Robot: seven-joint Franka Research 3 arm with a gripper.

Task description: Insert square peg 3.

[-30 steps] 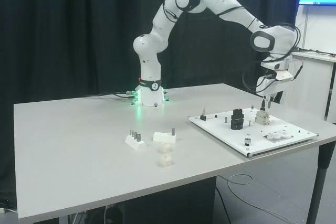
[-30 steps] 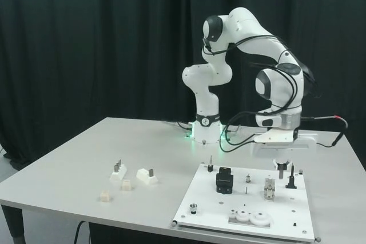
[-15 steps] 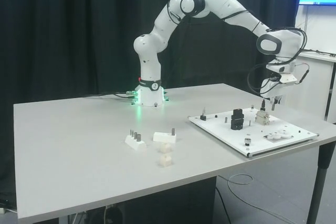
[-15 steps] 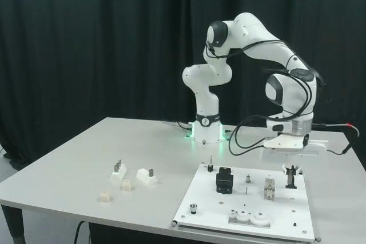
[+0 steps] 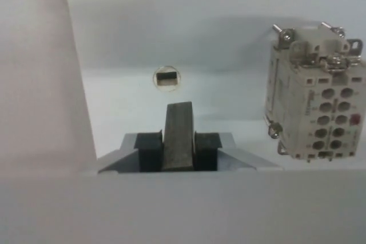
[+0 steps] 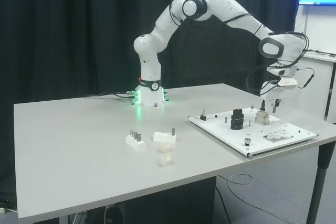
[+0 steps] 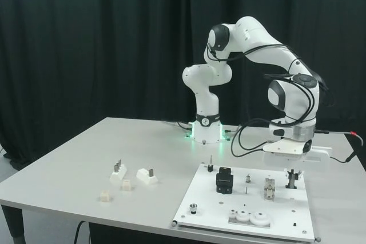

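Black curtains are hanging behind the grey table [image 6: 79,140]; on it, near the edge far from the white holders [image 6: 137,141], the white board [image 7: 200,212] is lying with its fixtures. I am hovering my gripper [image 5: 178,144] over the far corner of this board; my jaws are closing narrow on the square peg [image 5: 178,135], which is standing upright between them. I judge that the carrying step is nearly ending and the alignment is in hand; the next move is asking for a small shift until the peg sits straight over the square hole [image 5: 166,78], then a slow descent. Only the wrist view is showing this hole and the grey connector [image 5: 311,98] beside it; the room views are showing my whole arm [image 7: 251,38] instead.
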